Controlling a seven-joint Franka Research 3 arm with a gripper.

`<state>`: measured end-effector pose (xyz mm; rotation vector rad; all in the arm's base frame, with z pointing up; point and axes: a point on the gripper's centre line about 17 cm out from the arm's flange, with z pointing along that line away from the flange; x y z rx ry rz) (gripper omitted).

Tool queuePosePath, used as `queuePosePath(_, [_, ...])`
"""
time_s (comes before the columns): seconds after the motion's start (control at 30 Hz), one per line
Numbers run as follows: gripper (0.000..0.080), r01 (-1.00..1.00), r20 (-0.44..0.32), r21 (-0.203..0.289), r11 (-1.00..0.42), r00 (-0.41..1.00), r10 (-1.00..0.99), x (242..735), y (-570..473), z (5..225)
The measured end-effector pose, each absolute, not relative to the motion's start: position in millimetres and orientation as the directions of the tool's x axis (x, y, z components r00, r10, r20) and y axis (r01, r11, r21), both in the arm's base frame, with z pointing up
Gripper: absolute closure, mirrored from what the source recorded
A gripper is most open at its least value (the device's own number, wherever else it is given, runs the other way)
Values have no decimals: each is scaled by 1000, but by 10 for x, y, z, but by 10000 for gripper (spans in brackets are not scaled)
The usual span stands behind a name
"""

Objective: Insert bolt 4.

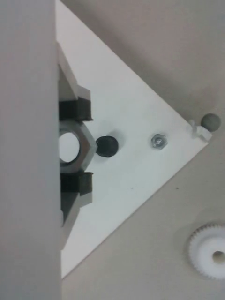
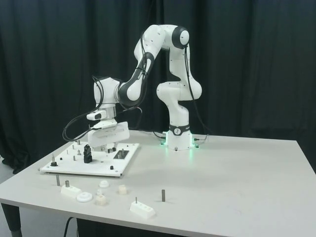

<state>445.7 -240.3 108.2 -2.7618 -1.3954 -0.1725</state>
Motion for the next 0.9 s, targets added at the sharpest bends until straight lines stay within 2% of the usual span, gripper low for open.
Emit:
queuePosePath(0.33, [574,826,164,19,-563,553,817,4458,-2397,996])
queuePosePath(0.9, [574,844,167,17,-537,527,833,4432,-2427,871])
